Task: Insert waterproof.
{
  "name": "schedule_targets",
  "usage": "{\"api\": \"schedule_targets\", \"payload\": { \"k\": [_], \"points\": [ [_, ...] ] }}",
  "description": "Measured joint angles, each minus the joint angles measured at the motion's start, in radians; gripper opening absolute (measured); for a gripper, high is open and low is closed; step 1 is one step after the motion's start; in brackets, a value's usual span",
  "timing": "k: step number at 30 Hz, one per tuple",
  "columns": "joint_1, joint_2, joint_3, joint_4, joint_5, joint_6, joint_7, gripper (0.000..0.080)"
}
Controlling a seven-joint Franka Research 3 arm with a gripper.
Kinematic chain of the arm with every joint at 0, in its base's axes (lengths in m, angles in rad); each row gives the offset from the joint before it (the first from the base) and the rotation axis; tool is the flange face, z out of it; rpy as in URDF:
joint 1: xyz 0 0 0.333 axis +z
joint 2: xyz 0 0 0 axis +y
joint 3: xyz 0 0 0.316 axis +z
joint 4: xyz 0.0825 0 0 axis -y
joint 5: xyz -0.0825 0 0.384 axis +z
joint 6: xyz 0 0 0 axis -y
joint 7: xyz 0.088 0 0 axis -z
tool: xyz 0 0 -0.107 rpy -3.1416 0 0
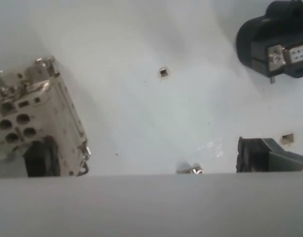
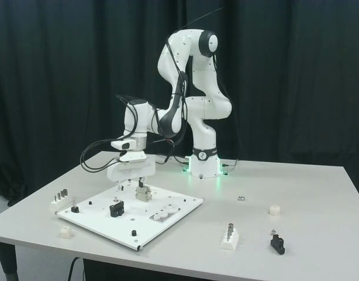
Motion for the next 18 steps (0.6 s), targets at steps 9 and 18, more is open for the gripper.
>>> {"api": "schedule_targets", "payload": {
  "k": [9, 18],
  "points": [
    [0.01, -0.027, 0.004, -0.005, 0.0, -0.029, 0.0, 0.08],
    [0.013, -0.05, 0.004, -0.006, 0.0, -0.127, 0.007, 0.08]
  ]
}}
